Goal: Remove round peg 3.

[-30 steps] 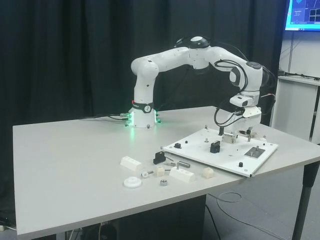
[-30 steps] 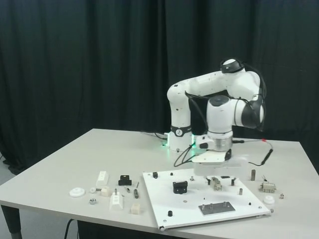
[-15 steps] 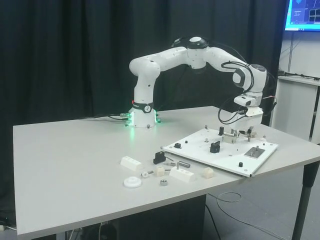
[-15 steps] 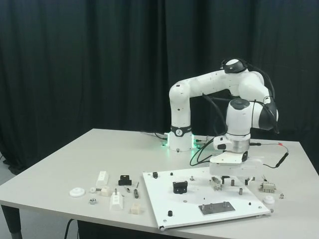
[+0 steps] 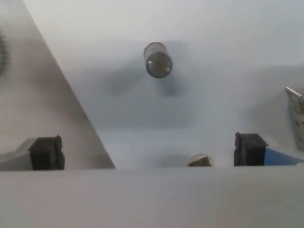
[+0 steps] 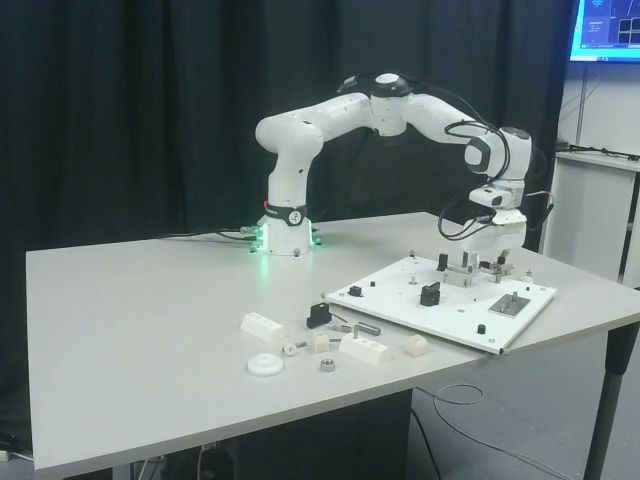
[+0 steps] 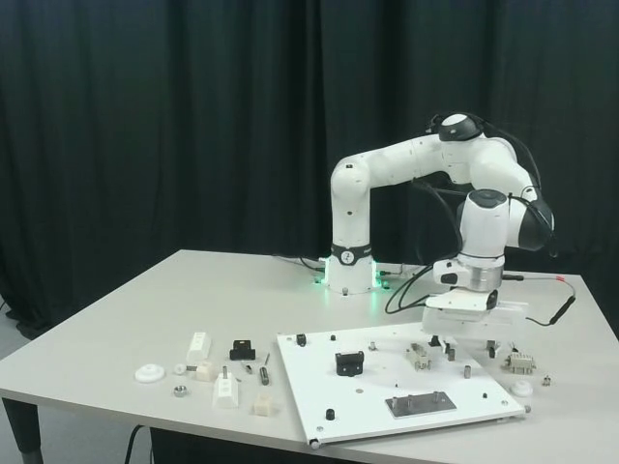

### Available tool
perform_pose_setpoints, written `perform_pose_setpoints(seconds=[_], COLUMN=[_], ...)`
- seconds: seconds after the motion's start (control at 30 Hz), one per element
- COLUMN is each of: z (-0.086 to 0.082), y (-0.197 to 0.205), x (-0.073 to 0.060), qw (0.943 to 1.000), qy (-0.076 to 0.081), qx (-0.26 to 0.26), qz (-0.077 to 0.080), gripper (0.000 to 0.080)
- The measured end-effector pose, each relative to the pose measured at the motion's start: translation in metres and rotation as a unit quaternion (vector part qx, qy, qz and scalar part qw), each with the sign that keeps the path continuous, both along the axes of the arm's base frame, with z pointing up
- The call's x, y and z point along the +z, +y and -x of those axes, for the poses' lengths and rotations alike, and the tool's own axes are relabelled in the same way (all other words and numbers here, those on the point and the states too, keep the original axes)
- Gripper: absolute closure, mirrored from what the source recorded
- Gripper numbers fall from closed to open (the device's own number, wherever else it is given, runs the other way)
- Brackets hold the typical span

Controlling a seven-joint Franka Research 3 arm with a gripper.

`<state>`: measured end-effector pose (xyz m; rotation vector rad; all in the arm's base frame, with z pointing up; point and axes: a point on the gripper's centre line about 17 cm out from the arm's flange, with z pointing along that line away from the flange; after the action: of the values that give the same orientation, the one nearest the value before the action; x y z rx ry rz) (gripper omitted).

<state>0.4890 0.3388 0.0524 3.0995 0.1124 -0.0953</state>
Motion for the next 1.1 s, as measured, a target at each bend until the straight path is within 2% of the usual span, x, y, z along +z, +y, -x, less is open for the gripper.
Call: perform_pose_setpoints(seconds=[0.27,0.57,0.73,1.1], z=[-0.003,-0.017,-0.023,-0.031], y=[0.005,0.001,-0.002,0.003], x=[-0.001,-0.006,-0.011,-0.012], qw=[0.9997,0.9986,0.9980,0.9971], qy=[-0.023,-0.046,-0.052,-0.052], qx=[-0.011,-0.023,-0.035,-0.054], qz=[0.005,0.009,0.006,-0.014], gripper=[0.0003,0.0003,0.0003,0.0003])
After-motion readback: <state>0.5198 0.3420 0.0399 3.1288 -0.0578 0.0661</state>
